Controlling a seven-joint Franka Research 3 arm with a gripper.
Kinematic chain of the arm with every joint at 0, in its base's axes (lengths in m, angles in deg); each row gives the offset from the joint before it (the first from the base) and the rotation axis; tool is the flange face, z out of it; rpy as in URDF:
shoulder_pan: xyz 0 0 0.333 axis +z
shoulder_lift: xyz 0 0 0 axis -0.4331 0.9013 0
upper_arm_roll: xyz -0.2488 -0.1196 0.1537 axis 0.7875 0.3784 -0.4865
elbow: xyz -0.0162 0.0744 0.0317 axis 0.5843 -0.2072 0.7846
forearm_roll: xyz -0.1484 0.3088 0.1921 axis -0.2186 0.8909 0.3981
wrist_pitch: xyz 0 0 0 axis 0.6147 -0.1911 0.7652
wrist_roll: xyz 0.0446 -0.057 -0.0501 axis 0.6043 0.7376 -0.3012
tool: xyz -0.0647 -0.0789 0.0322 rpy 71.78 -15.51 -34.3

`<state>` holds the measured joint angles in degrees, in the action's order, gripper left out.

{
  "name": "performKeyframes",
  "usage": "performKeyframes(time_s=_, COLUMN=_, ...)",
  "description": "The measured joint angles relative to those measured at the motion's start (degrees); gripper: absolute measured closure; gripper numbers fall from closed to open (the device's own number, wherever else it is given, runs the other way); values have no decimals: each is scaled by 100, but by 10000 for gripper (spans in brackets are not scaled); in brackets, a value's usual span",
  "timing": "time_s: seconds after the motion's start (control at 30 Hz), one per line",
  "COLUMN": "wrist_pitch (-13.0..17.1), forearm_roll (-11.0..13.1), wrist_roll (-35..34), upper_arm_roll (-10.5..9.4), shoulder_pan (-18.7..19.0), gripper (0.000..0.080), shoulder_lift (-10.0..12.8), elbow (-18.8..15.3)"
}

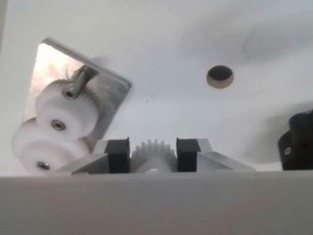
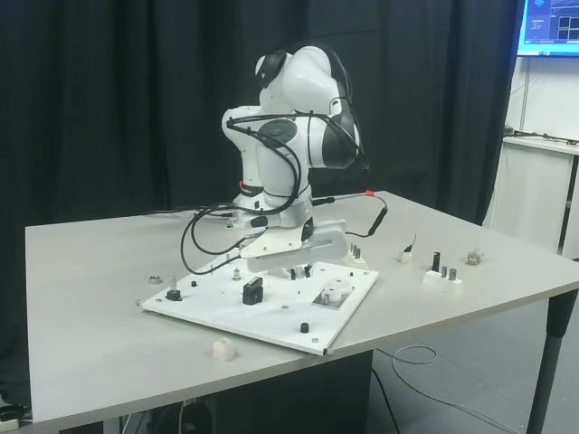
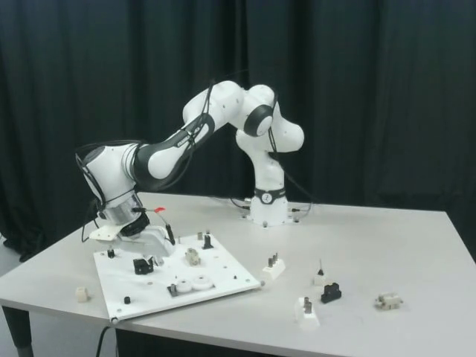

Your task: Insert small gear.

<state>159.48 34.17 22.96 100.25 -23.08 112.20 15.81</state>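
The jaws (image 1: 153,155) grip the small gear (image 1: 152,152), held above the white board (image 1: 166,44). Judged: carry it to the bare peg (image 1: 78,83) beside the two seated gears (image 1: 61,115), descend squarely, meshing teeth.

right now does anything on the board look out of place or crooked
Nothing stands out. The small gear sits squarely between the black fingers. On the metal plate, two white gears sit flat and meshed on their pegs, and the third peg is bare. The white board lies flat on the table.
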Motion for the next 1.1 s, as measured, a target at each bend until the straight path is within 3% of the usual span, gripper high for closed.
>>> performKeyframes(time_s=0.3, wrist_pitch=494, forearm_roll=-131, wrist_roll=-713, upper_arm_roll=7, shoulder_pan=298, gripper=603, shoulder_lift=-289, elbow=-543)
performKeyframes(time_s=0.53, wrist_pitch=1046, forearm_roll=-346, wrist_roll=-1441, upper_arm_roll=3, shoulder_pan=588, gripper=603, shoulder_lift=-521, elbow=-1033)
performKeyframes(time_s=0.73, wrist_pitch=1623, forearm_roll=-568, wrist_roll=-1851, upper_arm_roll=-44, shoulder_pan=855, gripper=603, shoulder_lift=-765, elbow=-1548)
performKeyframes(time_s=1.1, wrist_pitch=2769, forearm_roll=-939, wrist_roll=-2338, upper_arm_roll=-340, shoulder_pan=1081, gripper=603, shoulder_lift=-1334, elbow=-2549)
